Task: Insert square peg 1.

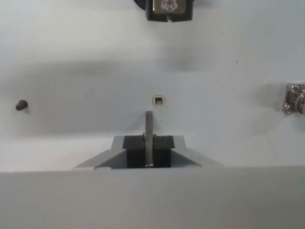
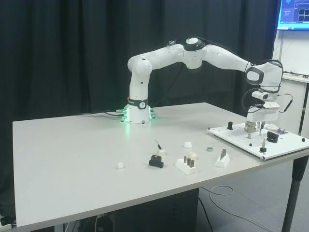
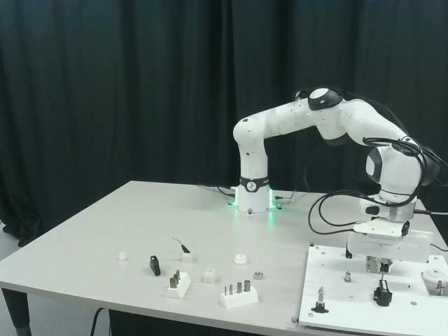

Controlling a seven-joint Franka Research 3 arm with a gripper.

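Observation:
In the wrist view my gripper (image 1: 149,143) is shut on a thin grey square peg (image 1: 149,136) that stands upright between the black fingers (image 1: 136,143). The peg's tip hangs just short of a small square hole (image 1: 158,100) in the white board (image 1: 71,57), slightly to one side of it. From the room views, the gripper (image 2: 259,126) hovers low over the white board (image 2: 241,137) at the table's right end. In the second room view the gripper (image 3: 381,264) points straight down over the board (image 3: 336,297).
On the board are a black fixture (image 1: 169,9), a small black stud (image 1: 21,105) and a metal connector (image 1: 295,98). On the grey table (image 2: 72,145) stand a white holder with pegs (image 2: 187,163), another holder (image 2: 222,159), a black part (image 2: 156,162) and small white pieces (image 2: 187,144).

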